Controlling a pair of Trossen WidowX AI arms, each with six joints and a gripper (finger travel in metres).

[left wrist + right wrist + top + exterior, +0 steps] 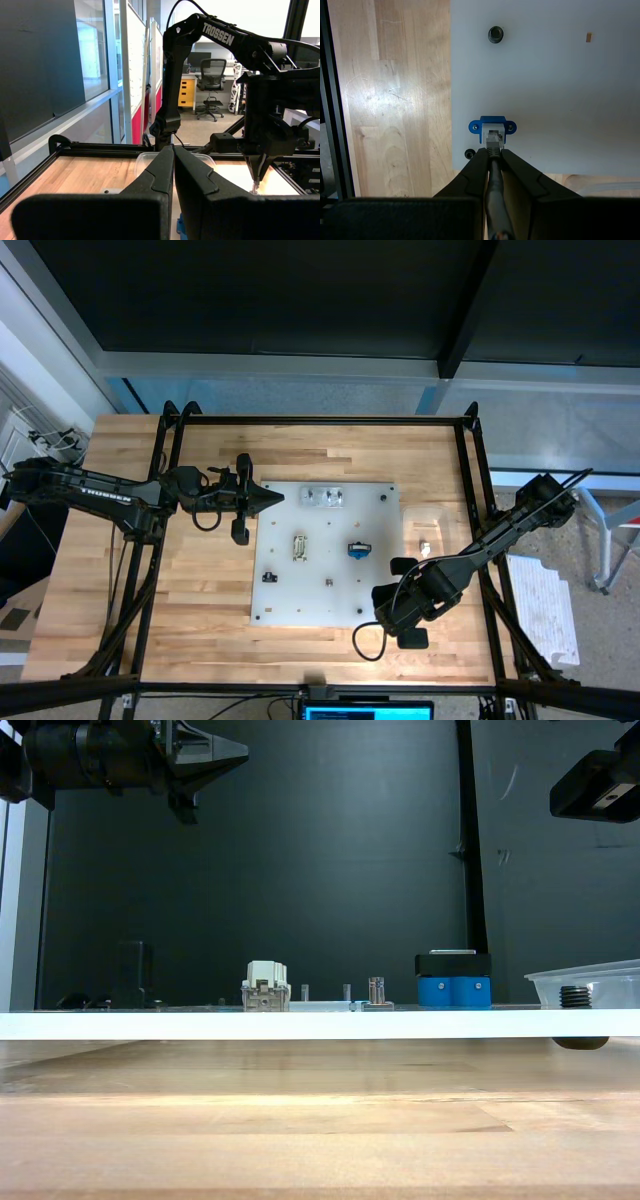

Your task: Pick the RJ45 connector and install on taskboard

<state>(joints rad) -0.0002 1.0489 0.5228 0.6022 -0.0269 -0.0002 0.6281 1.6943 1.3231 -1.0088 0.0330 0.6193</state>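
My right gripper (493, 151) is shut on the RJ45 connector (493, 136), a small translucent plug with a grey stub running back between the fingers. It hangs well above the taskboard (545, 75), in line with the blue socket block (507, 128), and does not touch it. In the high view the right gripper (386, 598) is over the board's near right part (320, 585). The plug's whitish tip (254, 188) shows in the left wrist view. My left gripper (272, 498) is shut and empty, held high over the board's far left edge.
A clear plastic tray (437, 530) with a small part in it lies right of the board. On the board stand a beige connector (298, 547), silver parts (324, 498) and small black pieces. Black frame rails (480, 500) border the wooden table.
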